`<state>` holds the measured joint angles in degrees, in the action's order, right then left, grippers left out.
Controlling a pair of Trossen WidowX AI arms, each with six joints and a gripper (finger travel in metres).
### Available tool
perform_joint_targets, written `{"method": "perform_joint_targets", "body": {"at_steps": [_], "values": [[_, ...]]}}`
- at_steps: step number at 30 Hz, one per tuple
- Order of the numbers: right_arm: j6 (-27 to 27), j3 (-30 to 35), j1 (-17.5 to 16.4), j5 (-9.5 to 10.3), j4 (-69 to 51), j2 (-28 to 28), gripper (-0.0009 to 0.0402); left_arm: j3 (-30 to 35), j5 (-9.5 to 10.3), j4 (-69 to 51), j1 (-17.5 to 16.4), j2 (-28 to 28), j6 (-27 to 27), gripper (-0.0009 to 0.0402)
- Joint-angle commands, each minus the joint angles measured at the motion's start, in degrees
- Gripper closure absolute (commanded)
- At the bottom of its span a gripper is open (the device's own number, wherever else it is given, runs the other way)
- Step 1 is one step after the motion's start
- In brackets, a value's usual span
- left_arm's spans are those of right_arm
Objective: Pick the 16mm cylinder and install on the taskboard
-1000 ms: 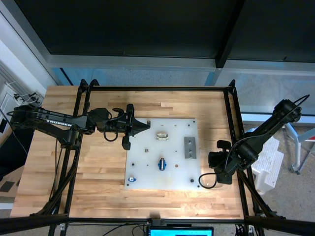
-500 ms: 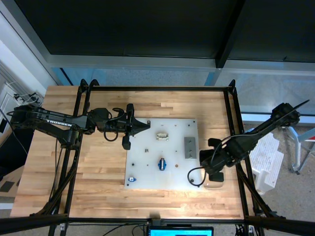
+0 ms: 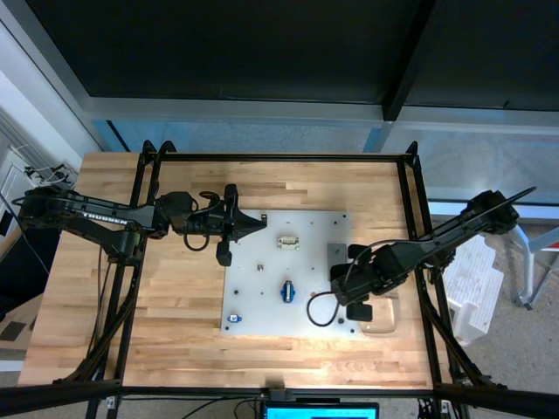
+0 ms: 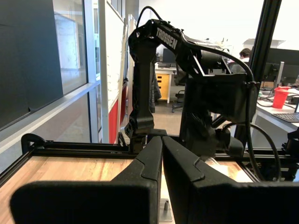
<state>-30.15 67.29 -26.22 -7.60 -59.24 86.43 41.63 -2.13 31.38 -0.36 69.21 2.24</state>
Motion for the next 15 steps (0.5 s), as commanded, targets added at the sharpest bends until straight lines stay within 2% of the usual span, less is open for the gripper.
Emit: {"method": "perform_joint_targets", "body": {"at_steps": [1,15], "values": [[0.72,1.4,0.52,0.11,0.55,2.34,0.0386,0.0,0.0,0.0,0.0,0.0,-0.02,0.0392],[2.71,7.63,2.54,0.13,1.75,10.58,0.0386,0.0,0.0,0.0,0.0,0.0,-0.02,0.0392]]}}
